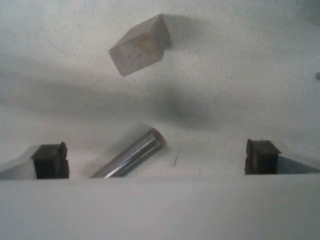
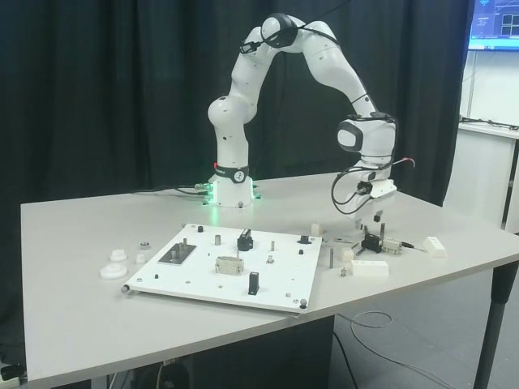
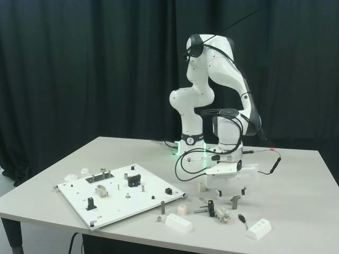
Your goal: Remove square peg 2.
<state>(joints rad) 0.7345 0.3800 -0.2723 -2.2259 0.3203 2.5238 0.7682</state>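
— Where was the square peg?
— Lying loose on the table beside a metal pin, off the board.
— And the gripper?
— Jaws wide apart, empty — apparently released; next, I'd judge, retreat upward.

I'm holding the white arm arched over, its gripper hanging wide open, empty, just above the table.

Open claw above rod and block.
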